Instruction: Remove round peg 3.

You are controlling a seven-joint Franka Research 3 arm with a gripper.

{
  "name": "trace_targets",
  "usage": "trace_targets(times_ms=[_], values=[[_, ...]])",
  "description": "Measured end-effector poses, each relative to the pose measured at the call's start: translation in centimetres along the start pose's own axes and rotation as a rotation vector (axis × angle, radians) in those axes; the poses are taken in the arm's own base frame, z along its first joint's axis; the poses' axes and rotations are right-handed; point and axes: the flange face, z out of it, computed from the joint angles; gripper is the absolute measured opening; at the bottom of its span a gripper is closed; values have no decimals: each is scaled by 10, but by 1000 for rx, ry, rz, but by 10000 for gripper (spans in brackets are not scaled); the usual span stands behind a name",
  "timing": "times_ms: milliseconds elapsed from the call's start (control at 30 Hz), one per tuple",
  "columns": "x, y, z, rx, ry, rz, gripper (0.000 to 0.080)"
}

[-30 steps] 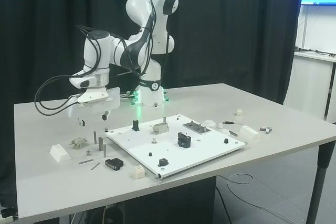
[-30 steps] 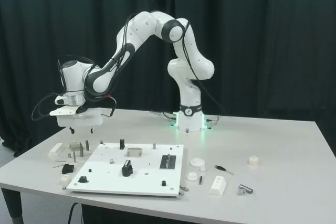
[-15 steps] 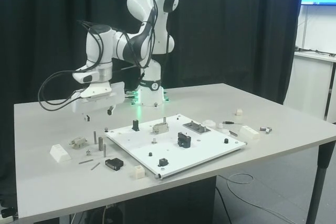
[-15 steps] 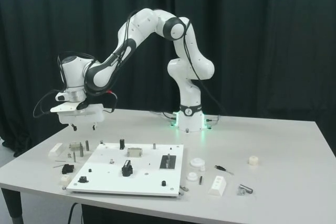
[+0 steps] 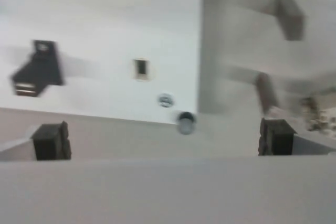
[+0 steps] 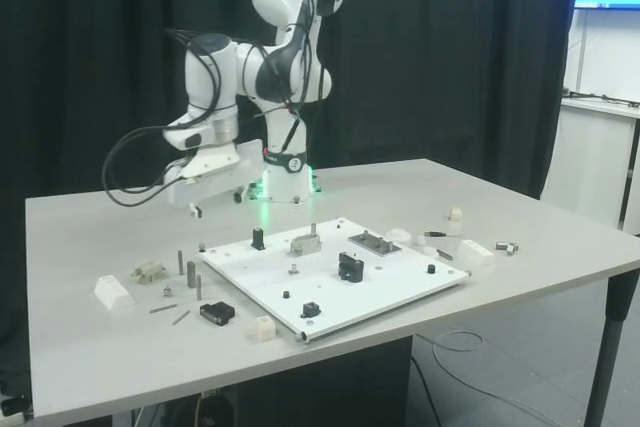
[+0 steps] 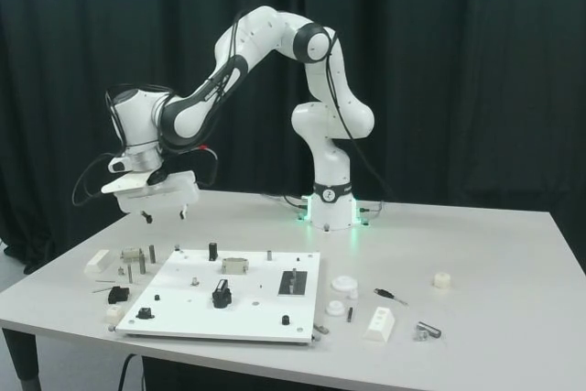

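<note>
Black curtains hang behind a grey table [image 6: 90, 347] with a white board [image 6: 380, 292] on it. Small black parts sit on the near side of the board. Beside its edge, on the table, stand thin grey pegs [image 6: 190, 272], and I cannot tell which one is round peg 3. Farther back, the white arm [image 7: 265, 29] holds its gripper [image 6: 214, 203] high above the board's far corner. Its two black fingertips [image 5: 50, 141] are wide apart and hold nothing

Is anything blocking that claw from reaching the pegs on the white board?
Nothing visible does. The open black-fingered gripper hangs in free air above the flat white board; its thin grey upright peg stands unobstructed. Which peg is number 3 cannot be told.
</note>
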Motion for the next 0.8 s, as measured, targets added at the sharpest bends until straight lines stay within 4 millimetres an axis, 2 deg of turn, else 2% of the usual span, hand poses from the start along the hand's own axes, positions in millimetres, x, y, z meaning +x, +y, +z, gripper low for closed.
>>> trace_targets(times_ms=[333, 800], values=[[-22, -41, 2, 22, -33, -3, 800], [-65, -97, 20, 10, -86, 9, 800]])
